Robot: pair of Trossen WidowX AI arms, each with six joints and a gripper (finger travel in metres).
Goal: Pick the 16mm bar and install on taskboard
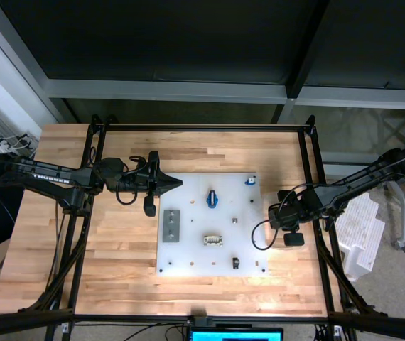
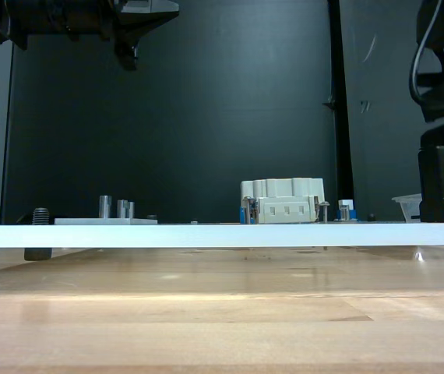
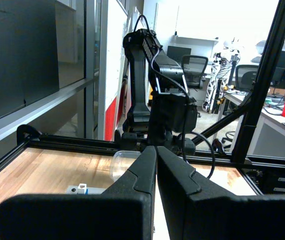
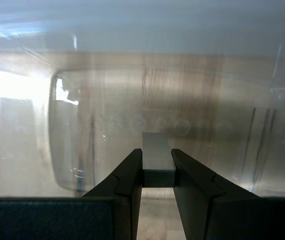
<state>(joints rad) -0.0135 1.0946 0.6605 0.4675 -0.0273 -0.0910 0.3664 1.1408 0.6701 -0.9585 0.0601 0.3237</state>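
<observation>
The 16mm bar (image 4: 158, 157) is a short grey metal block held between the two fingers of my right gripper (image 4: 158, 169), which is shut on it. Behind the bar lies a clear plastic tray (image 4: 97, 135); I cannot tell whether the bar touches it. In the high view my right gripper (image 1: 279, 214) hangs just off the right edge of the white taskboard (image 1: 188, 257). My left gripper (image 1: 175, 183) is shut with nothing in it and hovers over the board's far left corner. Its fingertips (image 3: 152, 152) press together.
On the board stand a grey block with pegs (image 1: 170, 227), a blue knob (image 1: 212, 199), a beige connector (image 2: 283, 201) and small fittings. A black frame (image 1: 309, 163) borders the table. A clear cup (image 3: 120, 162) sits by the right arm's base.
</observation>
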